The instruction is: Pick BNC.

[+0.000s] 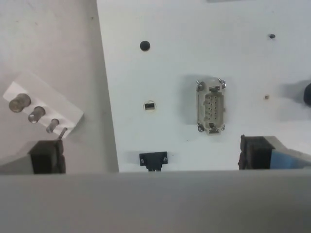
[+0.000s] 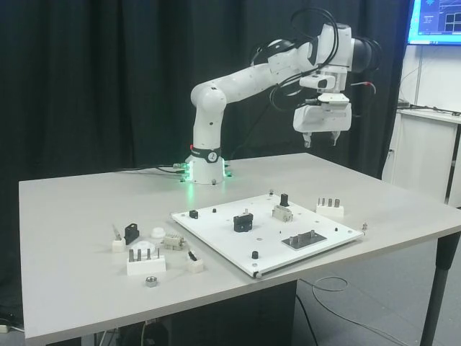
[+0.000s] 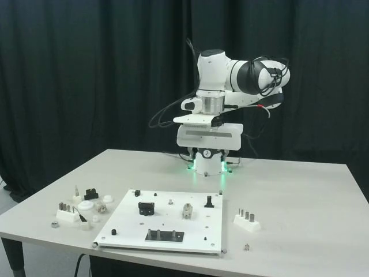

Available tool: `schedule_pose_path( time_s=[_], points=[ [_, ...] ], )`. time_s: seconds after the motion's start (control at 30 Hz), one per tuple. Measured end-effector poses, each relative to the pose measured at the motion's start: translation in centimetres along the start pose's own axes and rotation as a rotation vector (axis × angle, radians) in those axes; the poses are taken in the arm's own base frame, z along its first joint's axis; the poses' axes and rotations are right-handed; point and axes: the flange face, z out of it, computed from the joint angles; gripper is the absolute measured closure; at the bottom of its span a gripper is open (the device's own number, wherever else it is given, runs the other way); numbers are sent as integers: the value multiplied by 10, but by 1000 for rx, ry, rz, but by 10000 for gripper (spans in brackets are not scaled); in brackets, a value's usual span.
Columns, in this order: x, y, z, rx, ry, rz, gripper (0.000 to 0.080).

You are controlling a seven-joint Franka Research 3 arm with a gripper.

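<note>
The BNC (image 2: 284, 198) is a short black upright connector standing on the white board (image 2: 216, 231) near its back edge, also seen in the second room view (image 3: 209, 201). From the wrist, the BNC (image 1: 153, 160) shows as a black flange with two screws, partly cut off by the gripper body. My gripper (image 2: 320, 140) hangs high above the table, over the back of the board, far from the BNC. Its black fingers (image 1: 46, 155) stand wide apart, open, holding nothing. The gripper (image 1: 150, 154) frames the BNC far below, and appears under the wrist in the second room view (image 3: 209, 151).
A grey multi-pin connector (image 1: 210, 111) and a black block (image 2: 243, 222) sit on the board, with a grey peg plate (image 2: 302, 239) towards its front. A white peg block (image 1: 43, 109) lies beside the board's right edge. Several loose parts (image 2: 148, 252) lie left of the board.
</note>
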Motion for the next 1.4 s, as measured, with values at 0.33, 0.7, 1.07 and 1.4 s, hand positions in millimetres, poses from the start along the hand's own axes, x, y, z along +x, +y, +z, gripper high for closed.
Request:
schedule_pose_path(
  time_s=[0.33, 0.7, 1.07, 1.4],
  points=[
    [-1, -5, 1, 37, -11, 54, 3],
    [-10, -19, 9, 66, -33, 87, 3],
    [-23, -40, 19, 63, -33, 160, 3],
    [-28, -58, 31, 59, -3, 204, 3]
  ],
)
